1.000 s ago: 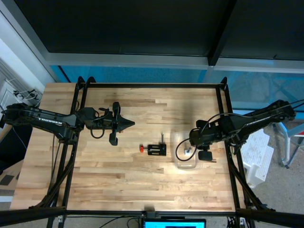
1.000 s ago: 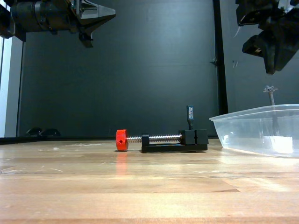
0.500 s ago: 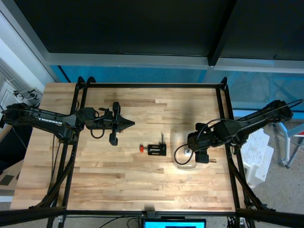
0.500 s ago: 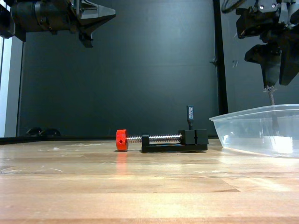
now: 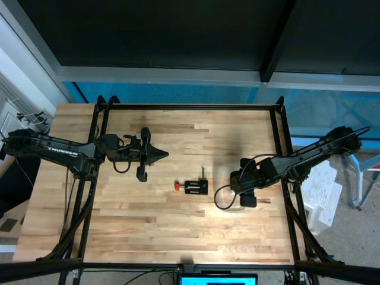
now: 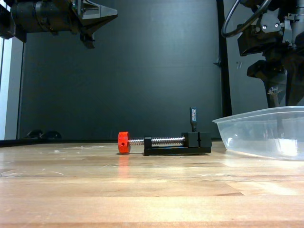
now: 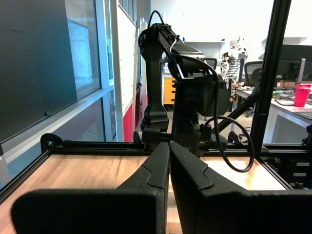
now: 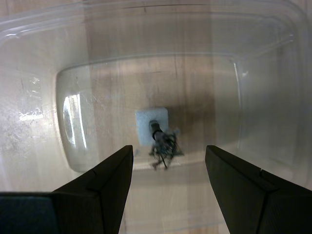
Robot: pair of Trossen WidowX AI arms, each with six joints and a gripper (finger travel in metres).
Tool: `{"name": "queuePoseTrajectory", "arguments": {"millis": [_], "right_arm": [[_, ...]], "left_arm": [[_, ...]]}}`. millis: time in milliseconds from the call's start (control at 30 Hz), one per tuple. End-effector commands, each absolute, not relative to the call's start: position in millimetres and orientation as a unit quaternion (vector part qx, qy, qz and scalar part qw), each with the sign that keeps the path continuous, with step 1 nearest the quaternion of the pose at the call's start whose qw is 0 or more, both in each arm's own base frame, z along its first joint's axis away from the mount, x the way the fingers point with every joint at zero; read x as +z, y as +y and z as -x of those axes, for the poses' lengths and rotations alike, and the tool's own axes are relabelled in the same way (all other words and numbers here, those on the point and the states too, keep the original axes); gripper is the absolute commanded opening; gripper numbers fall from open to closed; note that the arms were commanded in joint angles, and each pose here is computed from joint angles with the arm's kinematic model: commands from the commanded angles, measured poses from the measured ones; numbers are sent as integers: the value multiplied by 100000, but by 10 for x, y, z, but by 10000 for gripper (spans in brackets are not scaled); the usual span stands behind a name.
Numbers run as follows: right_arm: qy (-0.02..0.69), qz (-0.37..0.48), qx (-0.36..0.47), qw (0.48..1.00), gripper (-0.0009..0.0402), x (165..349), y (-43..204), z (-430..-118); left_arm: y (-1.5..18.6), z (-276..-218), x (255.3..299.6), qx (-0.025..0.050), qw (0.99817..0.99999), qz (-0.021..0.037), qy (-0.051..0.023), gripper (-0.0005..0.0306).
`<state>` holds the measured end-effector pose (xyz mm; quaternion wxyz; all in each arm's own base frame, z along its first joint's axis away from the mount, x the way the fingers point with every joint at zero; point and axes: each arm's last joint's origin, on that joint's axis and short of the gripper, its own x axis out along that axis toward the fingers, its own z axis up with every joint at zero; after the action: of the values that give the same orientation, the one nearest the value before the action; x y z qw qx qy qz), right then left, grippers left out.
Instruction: Pick the usb-c connector and install on the hub
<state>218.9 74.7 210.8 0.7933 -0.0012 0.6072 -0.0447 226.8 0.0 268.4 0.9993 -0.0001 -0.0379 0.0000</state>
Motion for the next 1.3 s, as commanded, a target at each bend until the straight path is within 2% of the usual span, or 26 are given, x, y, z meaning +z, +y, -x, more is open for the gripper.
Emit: {"name": "queuePoseTrajectory", "arguments": {"millis": [33,267,733,1100,1300], "right_arm": [[60978,783,-4038,79150,206,2062,763,-2217],[59925,711,-3401,79980,204,1923,771,-2215],[60198,1307,-3053,79782,188,1762,798,-2256],[59854,1211,-2930,80046,187,1710,795,-2242],[59695,1415,-2680,80171,161,1708,796,-2245]], "left_arm": [[0,-2269,2685,0,99928,10,-3804,0],[0,-2269,2685,0,99928,10,-3804,0],[0,-2269,2685,19,99928,10,-3804,0],[0,-2269,2685,19,99928,10,-3804,0],[0,-2269,2685,19,99928,10,-3804,0]]}}
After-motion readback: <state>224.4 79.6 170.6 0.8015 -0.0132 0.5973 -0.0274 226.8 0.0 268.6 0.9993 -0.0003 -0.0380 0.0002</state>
